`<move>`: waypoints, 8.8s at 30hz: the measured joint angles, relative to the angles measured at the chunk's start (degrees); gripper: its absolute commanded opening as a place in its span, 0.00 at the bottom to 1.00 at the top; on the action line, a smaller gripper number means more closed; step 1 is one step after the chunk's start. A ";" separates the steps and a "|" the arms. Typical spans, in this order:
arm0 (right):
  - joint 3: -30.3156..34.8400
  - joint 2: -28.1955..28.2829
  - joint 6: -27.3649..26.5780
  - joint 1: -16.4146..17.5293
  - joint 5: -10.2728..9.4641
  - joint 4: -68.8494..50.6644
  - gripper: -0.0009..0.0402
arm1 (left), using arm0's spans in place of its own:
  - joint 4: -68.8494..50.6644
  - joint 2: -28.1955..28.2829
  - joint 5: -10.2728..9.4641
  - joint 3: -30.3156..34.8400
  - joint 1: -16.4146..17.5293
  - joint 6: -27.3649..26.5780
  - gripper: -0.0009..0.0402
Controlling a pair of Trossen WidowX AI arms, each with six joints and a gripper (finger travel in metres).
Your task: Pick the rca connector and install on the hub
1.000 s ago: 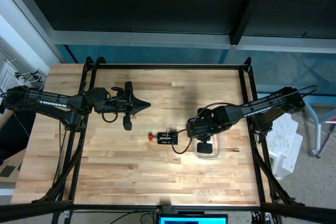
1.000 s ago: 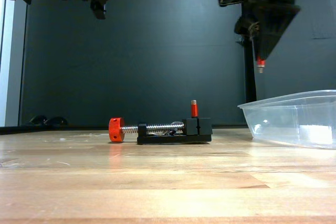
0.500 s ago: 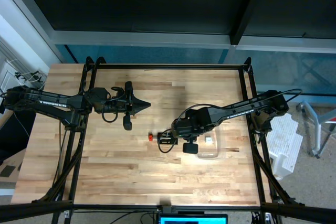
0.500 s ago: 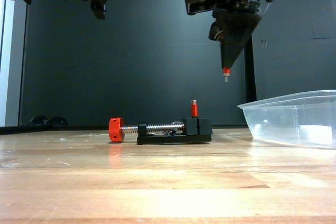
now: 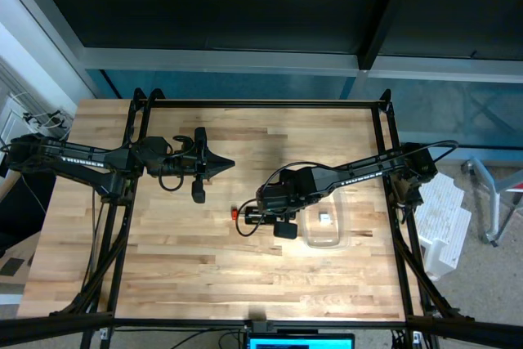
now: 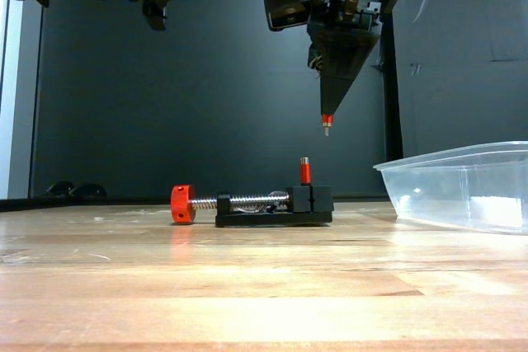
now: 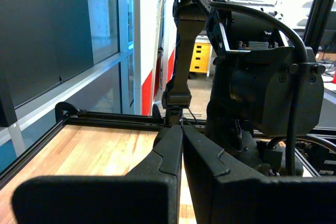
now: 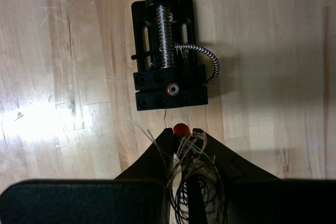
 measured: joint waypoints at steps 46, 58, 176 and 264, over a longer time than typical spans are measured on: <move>2.62 5.29 -1.01 -0.76 -0.07 2.43 0.03 | -1.18 0.02 0.00 0.00 0.00 0.00 0.02; 2.25 6.10 -0.98 -0.76 -0.33 3.10 0.03 | -1.18 0.02 0.00 0.00 0.00 -0.02 0.02; -0.70 1.49 -1.20 -0.46 0.07 2.23 0.33 | -1.22 0.02 0.02 0.00 0.00 0.00 0.02; -1.77 2.75 -1.49 -0.15 0.09 8.59 0.03 | -1.22 0.00 0.00 0.00 0.00 0.00 0.02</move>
